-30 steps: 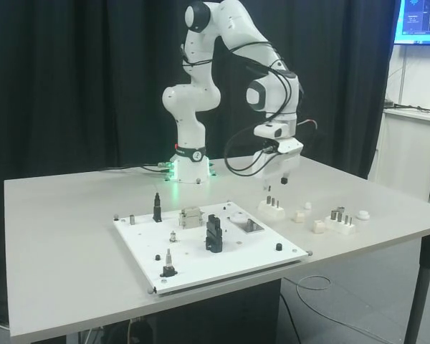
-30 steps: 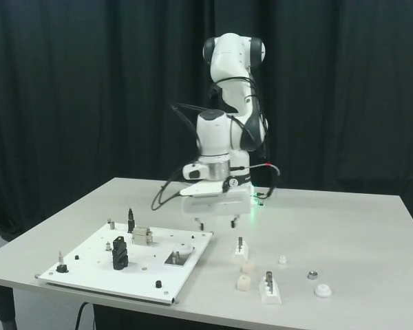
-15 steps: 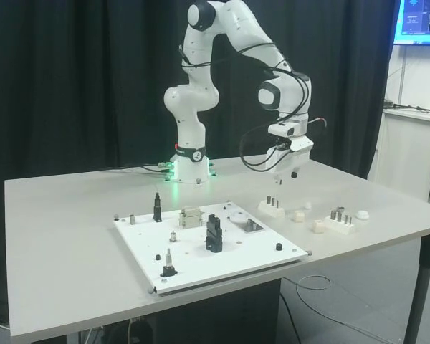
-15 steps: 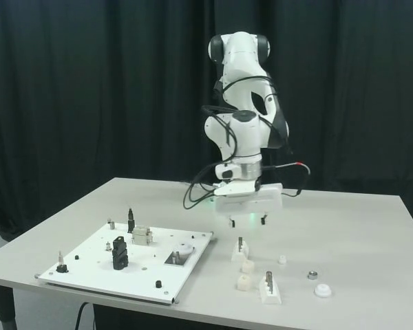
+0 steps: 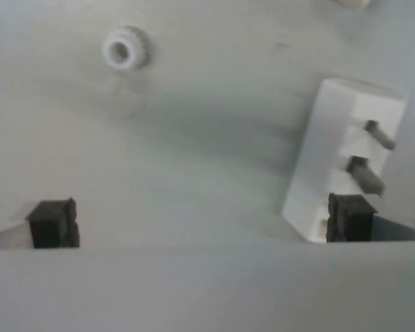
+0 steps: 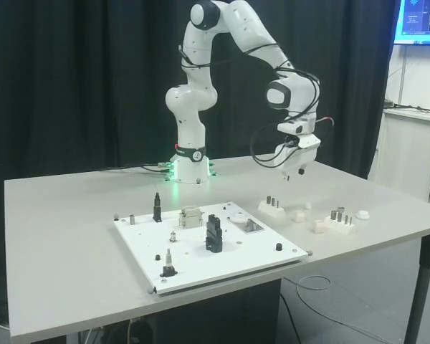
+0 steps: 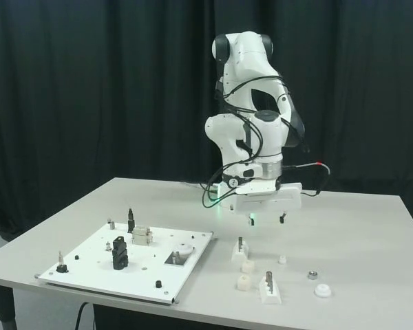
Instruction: Pick small gear.
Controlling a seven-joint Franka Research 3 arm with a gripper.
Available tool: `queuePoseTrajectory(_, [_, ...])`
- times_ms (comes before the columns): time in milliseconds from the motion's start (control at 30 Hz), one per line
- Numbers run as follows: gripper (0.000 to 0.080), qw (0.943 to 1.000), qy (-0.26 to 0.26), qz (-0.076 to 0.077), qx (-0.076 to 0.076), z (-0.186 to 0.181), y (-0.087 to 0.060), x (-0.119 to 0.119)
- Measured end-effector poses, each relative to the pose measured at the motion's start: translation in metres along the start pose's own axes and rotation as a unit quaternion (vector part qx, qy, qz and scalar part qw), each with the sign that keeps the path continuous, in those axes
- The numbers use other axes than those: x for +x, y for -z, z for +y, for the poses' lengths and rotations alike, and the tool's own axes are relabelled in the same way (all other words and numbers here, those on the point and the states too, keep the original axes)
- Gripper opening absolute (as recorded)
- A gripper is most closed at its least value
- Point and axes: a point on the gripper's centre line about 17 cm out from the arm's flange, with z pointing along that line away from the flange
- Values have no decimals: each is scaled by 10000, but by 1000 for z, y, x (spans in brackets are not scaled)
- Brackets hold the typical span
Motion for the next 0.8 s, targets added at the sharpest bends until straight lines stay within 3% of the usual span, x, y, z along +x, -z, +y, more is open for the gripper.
queuePoseTrajectory(333, [800, 9997, -155, 207, -28, -14, -11, 13])
queuePoseTrajectory(800, [800, 9989, -127, 450, -101, -13, -47, 37])
